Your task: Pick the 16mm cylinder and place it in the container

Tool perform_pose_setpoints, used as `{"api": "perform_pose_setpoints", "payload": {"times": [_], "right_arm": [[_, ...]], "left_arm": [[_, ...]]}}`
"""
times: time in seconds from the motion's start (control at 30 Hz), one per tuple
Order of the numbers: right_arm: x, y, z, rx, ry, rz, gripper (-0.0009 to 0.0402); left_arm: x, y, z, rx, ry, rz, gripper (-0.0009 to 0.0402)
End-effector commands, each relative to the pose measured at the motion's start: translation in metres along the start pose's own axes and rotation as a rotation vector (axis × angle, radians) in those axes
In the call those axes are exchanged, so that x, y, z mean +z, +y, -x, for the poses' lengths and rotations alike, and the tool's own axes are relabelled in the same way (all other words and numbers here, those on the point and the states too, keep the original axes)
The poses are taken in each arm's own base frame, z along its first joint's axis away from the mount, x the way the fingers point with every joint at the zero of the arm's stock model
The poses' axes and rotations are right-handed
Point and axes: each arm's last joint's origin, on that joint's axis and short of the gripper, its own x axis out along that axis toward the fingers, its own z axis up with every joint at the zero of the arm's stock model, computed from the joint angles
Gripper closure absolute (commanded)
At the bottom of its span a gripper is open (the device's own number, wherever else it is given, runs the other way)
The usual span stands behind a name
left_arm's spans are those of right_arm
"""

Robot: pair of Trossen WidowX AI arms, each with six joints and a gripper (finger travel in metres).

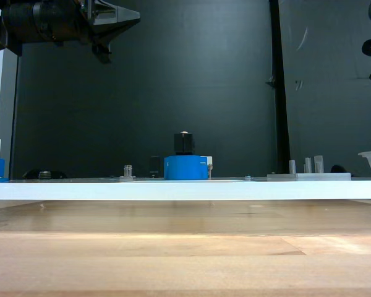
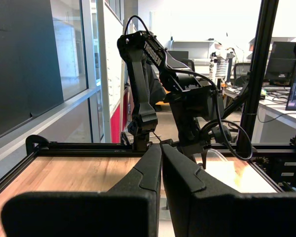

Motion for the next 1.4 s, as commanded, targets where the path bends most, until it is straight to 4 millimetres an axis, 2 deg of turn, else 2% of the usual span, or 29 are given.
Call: {"api": "perform_pose_setpoints", "payload": {"times": [0.03,0.37,0.63,1.03,1.4], "right_arm": [[0.000,0.000,-0.001,0.003,-0.007,-0.007,0.0346],[0.001,0.000,0.000,-0.015,-0.026,-0.022,0.0279],[0.001,0.000,0.000,-0.016,-0.026,-0.023,0.0249],[0.004,0.006,0.005,0.001,-0.039,-0.019,0.0248],[0.007,0.015,0.028,-0.054,0.008,-0.058,0.0258]], "left_arm": [[0.000,0.000,0.000,0.000,0.000,0.000,0.0393],[0.000,0.000,0.000,0.000,0.000,0.000,0.0393],[0.000,0.000,0.000,0.000,0.000,0.000,0.0393],[0.000,0.000,0.000,0.000,0.000,0.000,0.0393],[0.000,0.000,0.000,0.000,0.000,0.000,0.0393]]}}
